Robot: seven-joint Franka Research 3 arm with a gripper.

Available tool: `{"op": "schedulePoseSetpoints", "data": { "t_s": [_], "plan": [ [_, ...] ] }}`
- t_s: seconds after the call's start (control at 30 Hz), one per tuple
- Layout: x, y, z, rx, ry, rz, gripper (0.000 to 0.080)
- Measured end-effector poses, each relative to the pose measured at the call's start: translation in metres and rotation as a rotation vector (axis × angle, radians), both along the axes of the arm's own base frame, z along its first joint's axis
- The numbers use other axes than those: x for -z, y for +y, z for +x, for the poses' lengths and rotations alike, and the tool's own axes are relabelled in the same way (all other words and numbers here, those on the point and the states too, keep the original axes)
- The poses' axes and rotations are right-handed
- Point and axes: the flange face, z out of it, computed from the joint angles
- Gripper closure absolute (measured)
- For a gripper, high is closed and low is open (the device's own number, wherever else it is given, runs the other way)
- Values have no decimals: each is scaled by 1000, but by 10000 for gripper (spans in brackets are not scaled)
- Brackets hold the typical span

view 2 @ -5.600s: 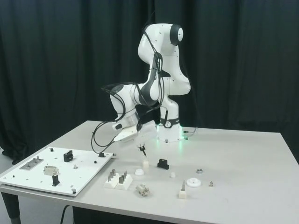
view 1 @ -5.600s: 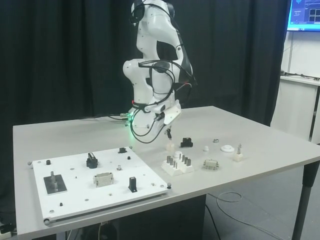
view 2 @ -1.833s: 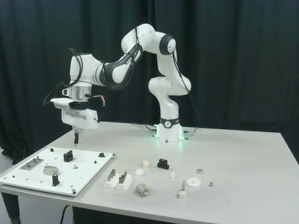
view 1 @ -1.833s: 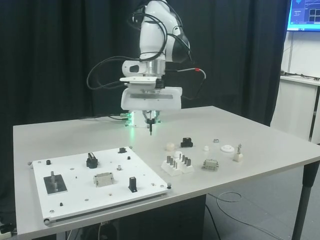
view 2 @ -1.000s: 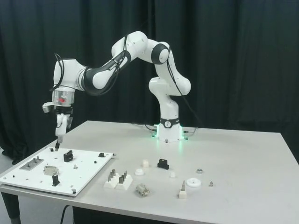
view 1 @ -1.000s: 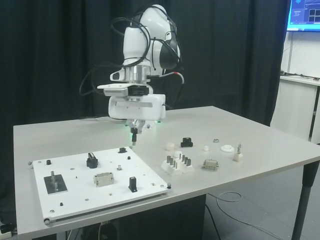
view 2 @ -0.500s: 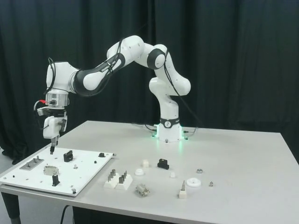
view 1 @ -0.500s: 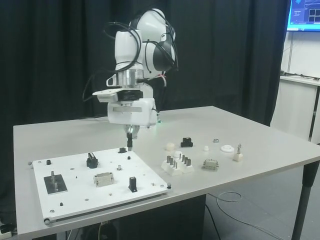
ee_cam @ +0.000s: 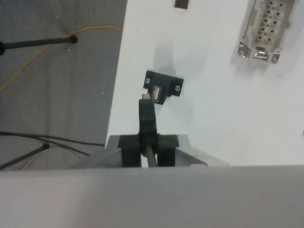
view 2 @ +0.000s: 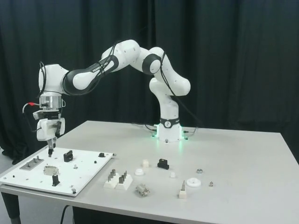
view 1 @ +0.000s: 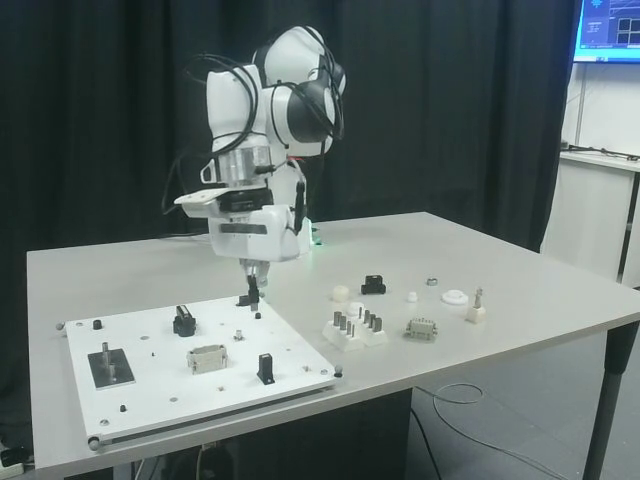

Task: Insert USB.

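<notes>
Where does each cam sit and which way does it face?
Wrist view: on the wrist, looking down past the gripper holding the USB plug, at the USB socket on the white board.
First room view: off the table's front, facing the arm and black curtain.
Second room view: across the table, whole arm and base visible.
Shared: board, gripper, multi-pin connector.

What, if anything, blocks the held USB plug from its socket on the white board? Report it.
Nothing visible does. The USB plug, held in the gripper, hangs just short of the black socket on the white board; the gap between them looks open.
</notes>
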Motion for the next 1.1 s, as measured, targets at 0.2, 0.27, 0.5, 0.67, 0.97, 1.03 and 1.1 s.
{"op": "schedulePoseSetpoints", "data": {
  "t_s": [0.2,0.27,0.5,0.67,0.97,1.03,1.1],
  "plan": [
    [6,-1,5,31,22,29,735],
    [8,0,7,39,29,36,735],
    [17,3,13,67,52,52,735],
    [23,5,17,102,68,63,735],
    [29,5,21,150,89,70,735],
    [30,5,21,156,92,70,735],
    [31,5,21,163,98,72,735]
  ]
}}
